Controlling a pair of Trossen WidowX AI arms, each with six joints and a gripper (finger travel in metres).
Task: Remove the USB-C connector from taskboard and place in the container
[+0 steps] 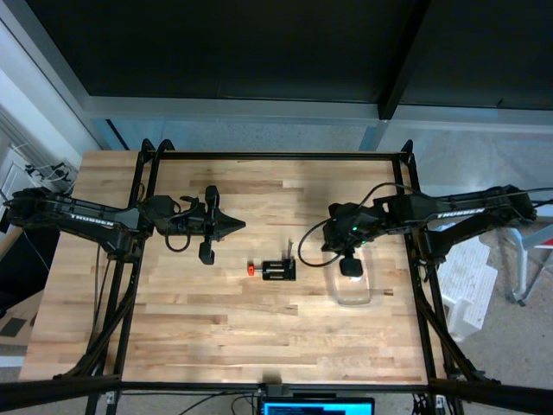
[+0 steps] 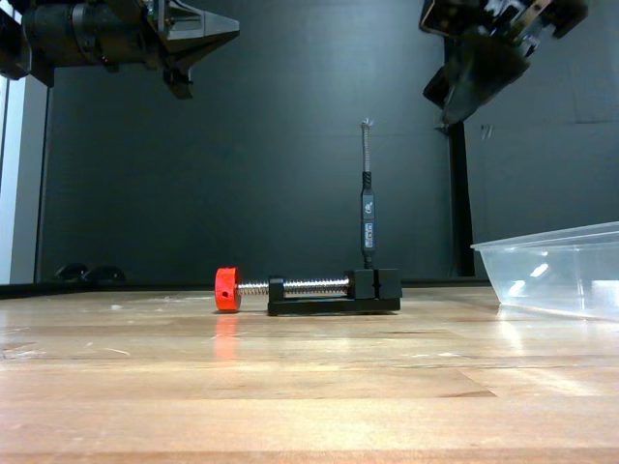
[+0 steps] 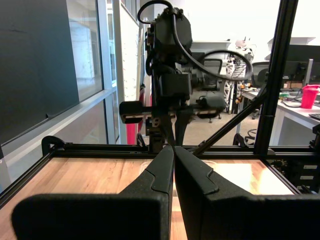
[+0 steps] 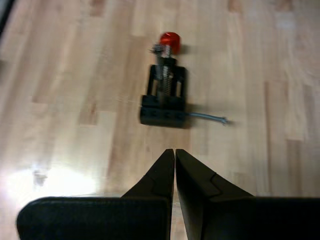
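Observation:
The taskboard (image 1: 275, 270) is a small black clamp with a red knob (image 2: 227, 289), lying mid-table. The USB-C connector (image 2: 368, 217) stands upright from the taskboard's right end, a thin dark stick with a grey cable tip. In the right wrist view the taskboard (image 4: 164, 100) lies ahead of the fingers, and the connector (image 4: 207, 118) shows as a thin grey line beside it. The clear container (image 1: 352, 287) sits just right of the taskboard. My right gripper (image 2: 453, 114) hangs shut and empty, high above the gap between taskboard and container. My left gripper (image 1: 238, 225) hovers shut, up and left of the taskboard.
A black frame (image 1: 276, 156) runs along the table's back and sides. A loop of cable (image 1: 307, 251) hangs from the right arm near the taskboard. The container (image 2: 561, 271) holds nothing that I can see.

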